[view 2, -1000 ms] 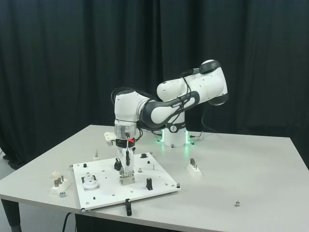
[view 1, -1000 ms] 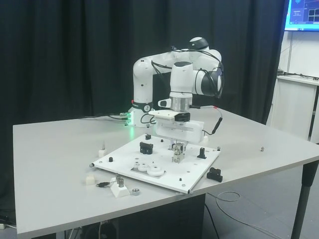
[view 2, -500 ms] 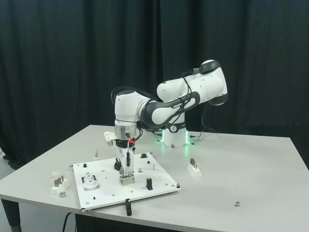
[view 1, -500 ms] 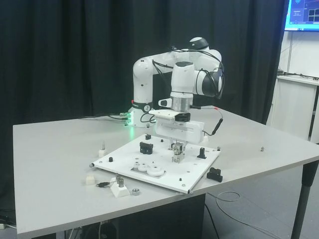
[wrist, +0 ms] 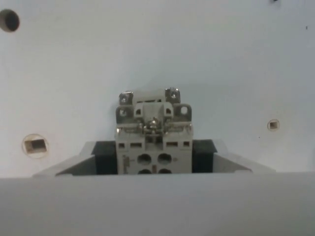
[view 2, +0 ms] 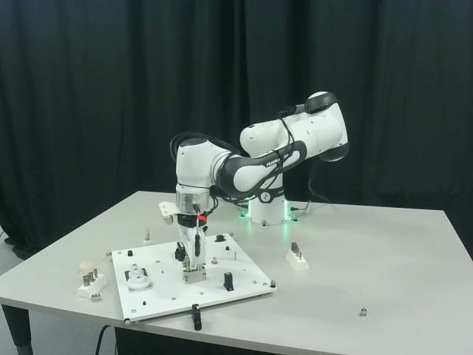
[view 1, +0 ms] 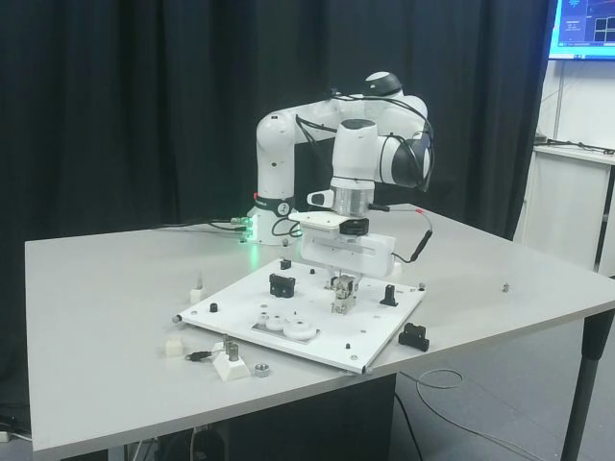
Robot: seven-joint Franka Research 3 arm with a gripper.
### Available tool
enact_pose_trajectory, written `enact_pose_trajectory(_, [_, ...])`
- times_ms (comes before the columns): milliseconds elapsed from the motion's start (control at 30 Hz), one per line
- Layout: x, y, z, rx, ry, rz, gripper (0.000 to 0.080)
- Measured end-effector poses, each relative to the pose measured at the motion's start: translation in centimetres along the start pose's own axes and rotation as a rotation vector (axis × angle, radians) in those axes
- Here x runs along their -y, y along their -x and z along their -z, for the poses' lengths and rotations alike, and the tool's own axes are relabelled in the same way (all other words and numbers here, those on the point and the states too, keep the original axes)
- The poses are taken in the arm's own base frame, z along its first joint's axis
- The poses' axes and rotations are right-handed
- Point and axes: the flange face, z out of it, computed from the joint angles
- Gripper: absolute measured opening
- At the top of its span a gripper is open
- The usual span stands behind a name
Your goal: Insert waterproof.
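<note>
While the gripper [view 1: 340,288] hangs low over the white board [view 1: 384,322], its fingers stand straight above the waterproof connector [wrist: 153,135], a small grey block with metal clips on top and round sockets on its face. Whether the fingers pinch the connector or have just let go of it I cannot tell: in the wrist view the fingertips do not show, and both room views are too far off to show a gap or a contact. The connector sits upright on the board, near its middle, and looks seated in a black-walled holder [wrist: 203,156] that flanks it on both sides. Judging by that, the step in hand is the last of the insertion, the pressing home or the release. The next move calls for a straight lift with no sideways pull, so the connector is not dragged out. Farther out on the board stand a black clip [view 1: 282,285] and white round discs [view 1: 298,331]; off it, on the grey table [view 1: 96,288], lies a black bracket [view 1: 414,335].
</note>
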Motion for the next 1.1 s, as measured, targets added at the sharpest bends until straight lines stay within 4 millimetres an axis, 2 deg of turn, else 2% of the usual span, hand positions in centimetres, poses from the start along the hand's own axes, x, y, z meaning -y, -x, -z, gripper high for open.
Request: enact_pose_trajectory(1100, [0.06, 0.03, 0.01, -0.008, 0.001, 0.0, 0.031])
